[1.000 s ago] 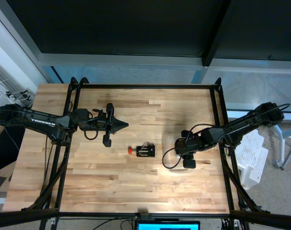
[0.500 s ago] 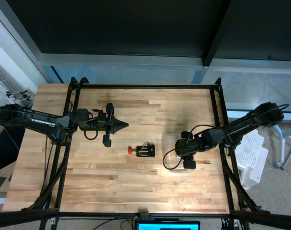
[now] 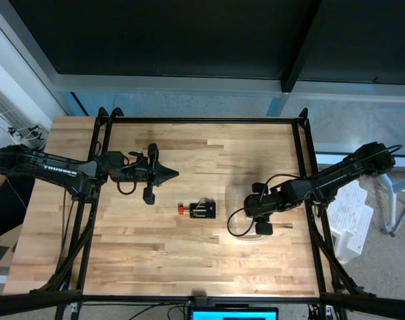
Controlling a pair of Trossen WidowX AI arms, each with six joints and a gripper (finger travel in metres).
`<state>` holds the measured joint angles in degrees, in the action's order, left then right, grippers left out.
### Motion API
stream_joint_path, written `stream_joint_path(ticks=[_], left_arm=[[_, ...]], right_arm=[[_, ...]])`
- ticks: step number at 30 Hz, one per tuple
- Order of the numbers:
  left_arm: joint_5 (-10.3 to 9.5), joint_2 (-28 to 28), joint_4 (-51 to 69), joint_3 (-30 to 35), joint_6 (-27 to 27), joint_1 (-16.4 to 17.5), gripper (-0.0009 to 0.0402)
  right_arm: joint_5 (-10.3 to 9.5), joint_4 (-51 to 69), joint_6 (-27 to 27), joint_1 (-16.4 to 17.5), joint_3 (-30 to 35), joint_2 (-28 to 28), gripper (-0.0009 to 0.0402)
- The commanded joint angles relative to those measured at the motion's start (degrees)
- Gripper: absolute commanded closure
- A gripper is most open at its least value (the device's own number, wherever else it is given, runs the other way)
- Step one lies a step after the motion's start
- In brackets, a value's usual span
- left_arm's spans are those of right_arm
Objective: Pick the RCA connector and install on taskboard
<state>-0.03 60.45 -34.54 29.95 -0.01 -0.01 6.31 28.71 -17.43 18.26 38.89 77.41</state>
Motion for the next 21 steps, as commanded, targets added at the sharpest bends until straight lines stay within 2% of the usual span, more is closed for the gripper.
stream_joint_path(ticks=[1,7,21], left_arm=[[0.00,0.02,0.00,0.00,0.00,0.00,0.0393],[0.00,0.02,0.00,0.00,0.00,0.02,0.0393],[0.00,0.02,0.00,0.00,0.00,0.00,0.0393]], right_arm=[[-0.04,0.04,-0.04,0.04,0.00,-0.02,0.0278],[-0.13,0.07,-0.04,0.17,0.00,-0.02,0.0288],[-0.28,-0.02,-0.07,0.39,0.00,-0.02,0.0340]])
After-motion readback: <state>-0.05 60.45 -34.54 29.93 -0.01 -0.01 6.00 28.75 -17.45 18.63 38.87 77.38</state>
